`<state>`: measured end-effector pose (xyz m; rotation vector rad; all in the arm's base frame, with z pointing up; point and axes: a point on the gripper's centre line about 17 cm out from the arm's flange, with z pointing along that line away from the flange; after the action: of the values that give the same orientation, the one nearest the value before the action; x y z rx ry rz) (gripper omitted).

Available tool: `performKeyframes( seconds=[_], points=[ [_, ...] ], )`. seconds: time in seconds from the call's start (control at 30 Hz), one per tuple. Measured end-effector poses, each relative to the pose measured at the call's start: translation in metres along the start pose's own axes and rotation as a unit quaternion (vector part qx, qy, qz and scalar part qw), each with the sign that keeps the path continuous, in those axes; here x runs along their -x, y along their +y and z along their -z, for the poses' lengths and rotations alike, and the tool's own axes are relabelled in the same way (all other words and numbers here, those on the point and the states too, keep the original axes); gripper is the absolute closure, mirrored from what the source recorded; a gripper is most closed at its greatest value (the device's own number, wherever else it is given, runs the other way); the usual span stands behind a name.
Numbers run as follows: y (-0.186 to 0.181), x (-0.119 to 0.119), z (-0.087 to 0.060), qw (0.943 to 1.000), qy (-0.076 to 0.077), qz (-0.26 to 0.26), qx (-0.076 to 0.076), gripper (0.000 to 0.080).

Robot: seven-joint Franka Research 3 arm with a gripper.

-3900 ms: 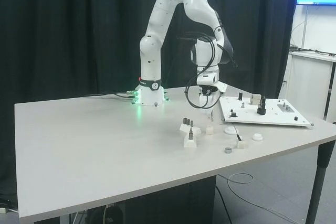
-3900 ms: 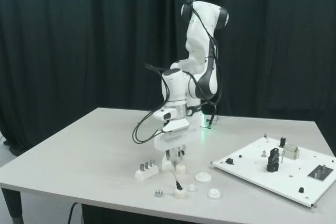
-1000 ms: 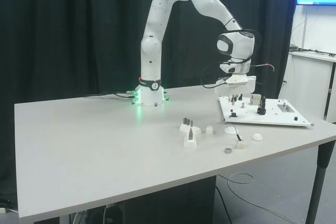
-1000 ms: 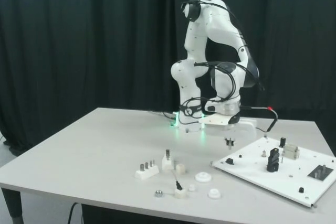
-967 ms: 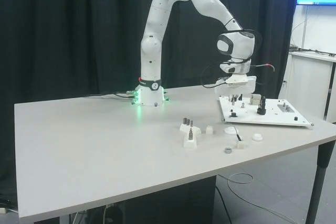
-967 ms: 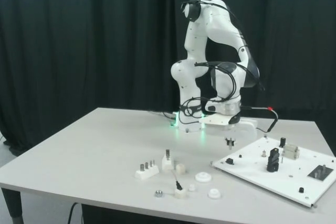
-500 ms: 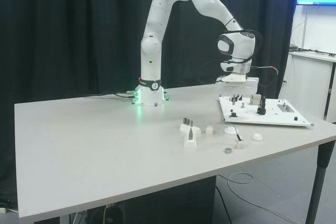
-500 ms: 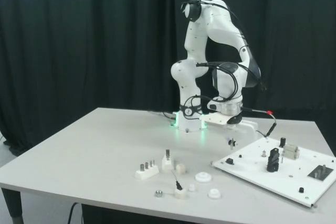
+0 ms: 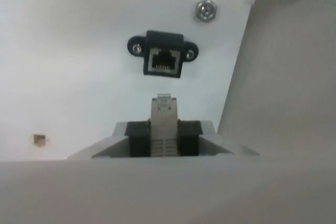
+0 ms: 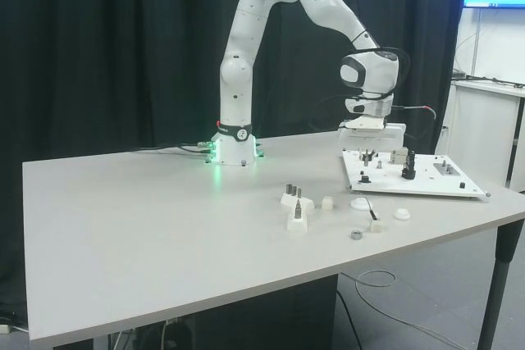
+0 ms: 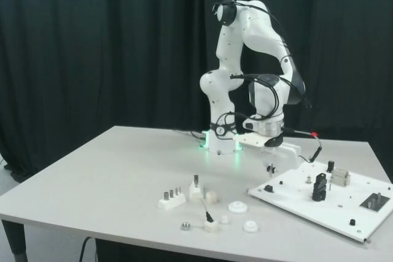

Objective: Insert Ethernet.

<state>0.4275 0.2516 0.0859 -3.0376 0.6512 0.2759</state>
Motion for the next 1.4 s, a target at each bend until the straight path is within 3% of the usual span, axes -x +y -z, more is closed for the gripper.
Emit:
performKeyframes(
  seconds=[0.5,1.4],
  points=[
    [0.003,-0.012,-0.009,0.9994,0.018,0.027,0.007,0.0698],
    [0.003,-0.013,-0.024,0.9997,0.018,0.016,0.008,0.0698]
  ],
)
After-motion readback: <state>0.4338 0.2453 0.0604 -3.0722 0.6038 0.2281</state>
